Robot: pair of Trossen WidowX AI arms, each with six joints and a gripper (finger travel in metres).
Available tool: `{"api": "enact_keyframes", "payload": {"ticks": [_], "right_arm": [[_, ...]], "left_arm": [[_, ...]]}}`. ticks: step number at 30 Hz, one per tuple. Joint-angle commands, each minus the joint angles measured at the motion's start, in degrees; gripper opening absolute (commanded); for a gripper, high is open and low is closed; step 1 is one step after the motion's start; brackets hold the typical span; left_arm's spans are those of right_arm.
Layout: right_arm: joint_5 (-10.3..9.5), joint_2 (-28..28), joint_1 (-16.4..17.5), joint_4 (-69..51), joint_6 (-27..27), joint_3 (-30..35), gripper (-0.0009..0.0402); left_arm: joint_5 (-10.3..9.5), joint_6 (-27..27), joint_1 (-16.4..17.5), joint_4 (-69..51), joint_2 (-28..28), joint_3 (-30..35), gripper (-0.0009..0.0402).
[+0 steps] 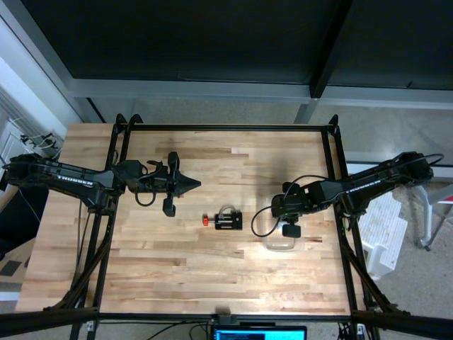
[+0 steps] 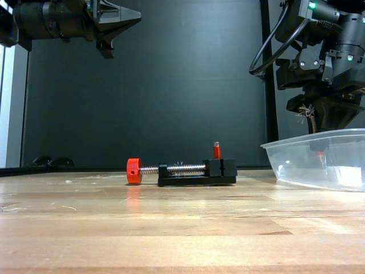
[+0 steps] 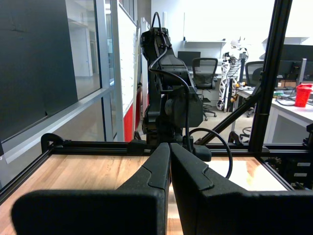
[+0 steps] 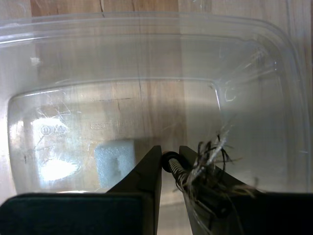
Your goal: Remove the RCA connector from the receptacle and place in the container
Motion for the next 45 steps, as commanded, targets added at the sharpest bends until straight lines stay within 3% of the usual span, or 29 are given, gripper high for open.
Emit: {"api": "enact_keyframes", "payload": {"ticks": [1,10,17,23,28,33,37,45], "right_arm": [[0.00,0.0,0.0,0.1,0.7,0.0,0.0088],[-0.17,0.0,0.1,-0.1,2.1,0.3,0.0158],[-0.24,0.0,0.0,-1.1,1.9,2.8,0.0169],[-0.68,0.0,-0.5,-5.7,-1.1,8.7,0.0135],[-0.63,-0.7,-1.1,-6.6,-3.9,15.5,0.0072],[-0.68,-4.0,-3.9,1.5,-8.1,17.7,-0.0005],[-0.68,-7.3,-7.0,8.5,-10.6,17.7,0.0006],[-0.70,-8.9,-8.9,25.7,-16.5,16.6,0.0000]], "left_arm": [[0.02,0.0,0.0,0.0,0.0,0.0,0.0000],[0.02,0.0,0.0,0.0,0.0,0.0,0.0000],[0.02,0.0,0.0,0.0,0.0,0.0,0.0000],[0.02,0.0,0.0,0.0,0.0,0.0,0.0000],[0.02,0.0,0.0,0.0,0.0,0.0,0.0000],[0.02,0.0,0.0,0.0,0.0,0.0,0.0000],[0.02,0.0,0.0,0.0,0.0,0.0,0.0000],[0.02,0.0,0.0,0.0,0.0,0.0,0.0000]]}}
